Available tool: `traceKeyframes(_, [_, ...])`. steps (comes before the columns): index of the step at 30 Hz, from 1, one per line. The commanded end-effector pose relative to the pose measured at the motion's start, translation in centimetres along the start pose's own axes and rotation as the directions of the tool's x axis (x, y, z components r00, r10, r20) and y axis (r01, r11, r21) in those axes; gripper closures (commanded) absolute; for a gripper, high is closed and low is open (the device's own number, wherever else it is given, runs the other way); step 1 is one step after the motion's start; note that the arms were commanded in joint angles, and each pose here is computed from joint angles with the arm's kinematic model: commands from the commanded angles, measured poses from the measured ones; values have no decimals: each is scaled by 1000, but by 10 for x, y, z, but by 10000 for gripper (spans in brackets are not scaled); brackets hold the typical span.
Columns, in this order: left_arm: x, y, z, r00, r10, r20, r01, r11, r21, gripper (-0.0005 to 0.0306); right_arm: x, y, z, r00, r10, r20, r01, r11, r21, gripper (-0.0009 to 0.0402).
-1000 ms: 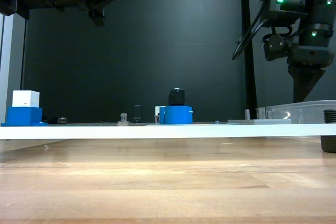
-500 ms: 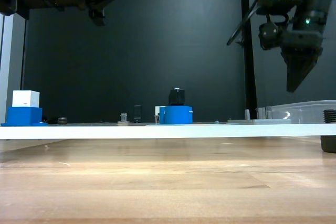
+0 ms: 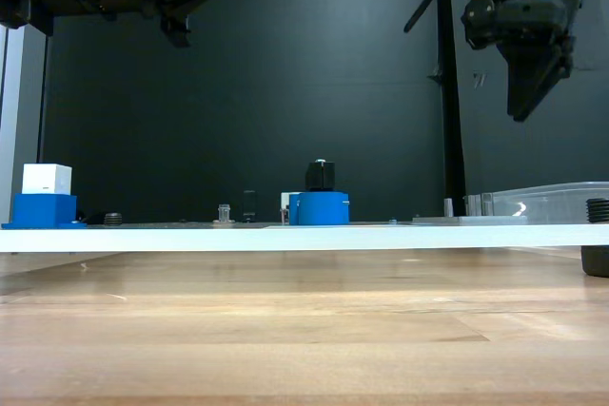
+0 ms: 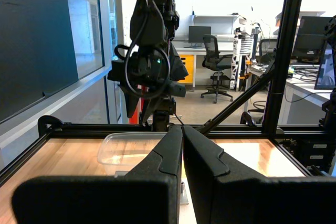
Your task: Pick the 16mm cylinder and place it in the container
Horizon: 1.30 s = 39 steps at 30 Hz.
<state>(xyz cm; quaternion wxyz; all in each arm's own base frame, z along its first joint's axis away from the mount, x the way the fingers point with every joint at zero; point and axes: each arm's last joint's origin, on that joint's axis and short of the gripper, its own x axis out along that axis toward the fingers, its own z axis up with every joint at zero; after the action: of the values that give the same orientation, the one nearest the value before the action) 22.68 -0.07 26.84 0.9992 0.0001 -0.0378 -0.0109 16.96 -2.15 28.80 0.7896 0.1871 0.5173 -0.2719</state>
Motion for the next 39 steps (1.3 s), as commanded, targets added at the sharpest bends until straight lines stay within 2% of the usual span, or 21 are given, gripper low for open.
traceKeyframes(1, [0, 0, 0, 1000, 0, 0, 0, 1000, 0, 300, -3, 0, 2, 1000, 5, 8, -5, 1000, 0, 212])
traceKeyframes(39, [0, 0, 0, 1000, 0, 0, 0, 1000, 0, 300, -3, 1, 3, 1000, 15, 26, -15, 1000, 2, 212])
